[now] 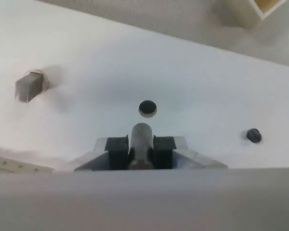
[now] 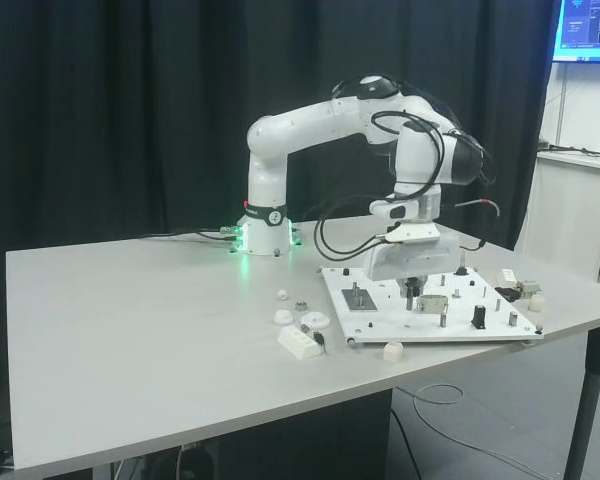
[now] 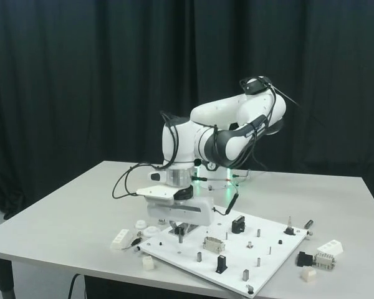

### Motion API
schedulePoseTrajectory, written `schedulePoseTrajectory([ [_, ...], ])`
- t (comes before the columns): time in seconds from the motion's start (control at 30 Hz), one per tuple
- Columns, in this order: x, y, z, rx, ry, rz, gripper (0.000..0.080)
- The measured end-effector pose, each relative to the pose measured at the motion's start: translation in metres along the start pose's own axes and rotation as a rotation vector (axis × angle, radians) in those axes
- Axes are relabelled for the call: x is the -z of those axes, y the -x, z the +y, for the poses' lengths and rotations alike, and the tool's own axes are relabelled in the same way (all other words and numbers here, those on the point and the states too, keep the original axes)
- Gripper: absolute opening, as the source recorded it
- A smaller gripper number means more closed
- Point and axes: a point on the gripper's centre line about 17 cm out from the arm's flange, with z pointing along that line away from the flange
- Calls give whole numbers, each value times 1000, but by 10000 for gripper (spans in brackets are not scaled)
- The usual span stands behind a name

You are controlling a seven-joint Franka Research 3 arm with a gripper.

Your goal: Place round peg 3.

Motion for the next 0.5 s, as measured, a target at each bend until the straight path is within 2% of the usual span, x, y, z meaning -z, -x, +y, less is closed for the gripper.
schedulePoseTrajectory([
  [0.17,7,0,2,0,5,0,104],
  [0.5,7,1,7,-1,15,-4,104],
])
